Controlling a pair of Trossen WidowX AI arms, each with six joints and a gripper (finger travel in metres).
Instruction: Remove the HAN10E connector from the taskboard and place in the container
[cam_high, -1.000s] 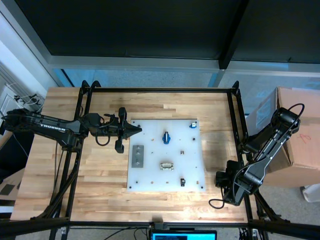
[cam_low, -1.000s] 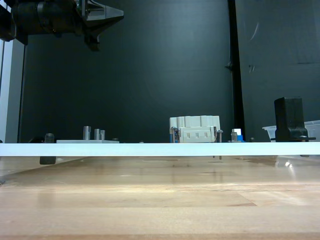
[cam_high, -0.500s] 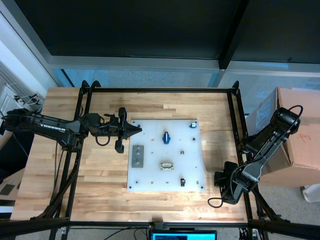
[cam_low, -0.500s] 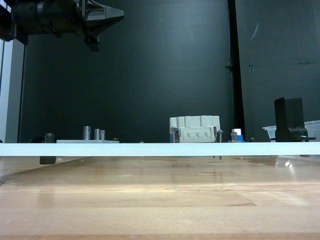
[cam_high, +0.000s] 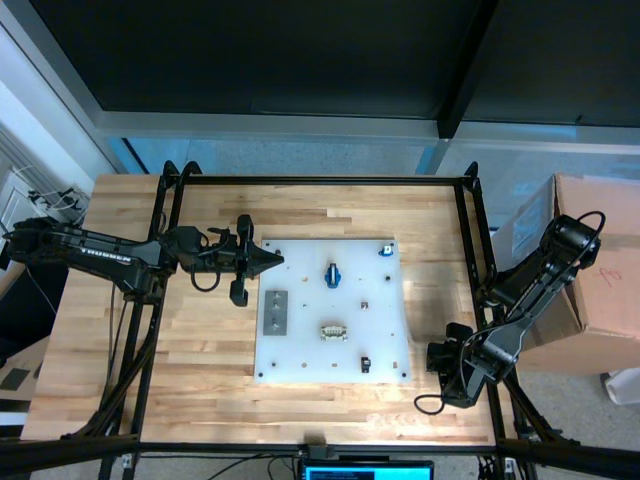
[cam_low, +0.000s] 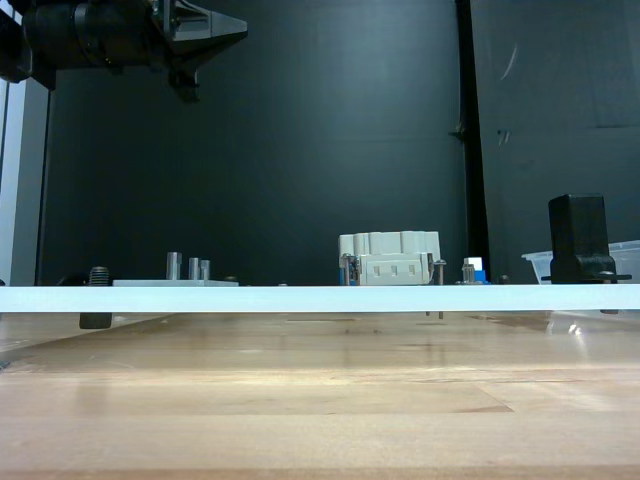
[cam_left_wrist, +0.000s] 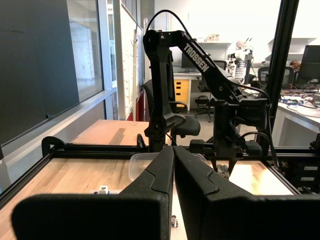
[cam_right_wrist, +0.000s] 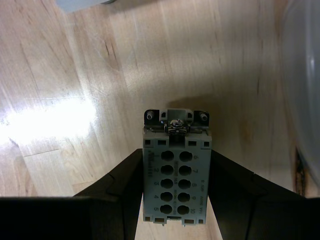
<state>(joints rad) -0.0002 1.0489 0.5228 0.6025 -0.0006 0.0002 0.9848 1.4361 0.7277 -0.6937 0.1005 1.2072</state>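
The grey plastic HAN10E connector (cam_right_wrist: 176, 170) is pinched by the right gripper (cam_right_wrist: 175, 159) above the wooden table (cam_right_wrist: 75, 75). The left gripper (cam_left_wrist: 173, 150) is pressed together above the white taskboard (cam_high: 300, 345) edge.

the right gripper (cam_high: 446, 366), clamped on the han10e connector (cam_right_wrist: 176, 175), has crept a little inward from the worktop's (cam_high: 180, 400) right edge toward the taskboard's (cam_high: 300, 350) near right corner, and slightly off the near edge.
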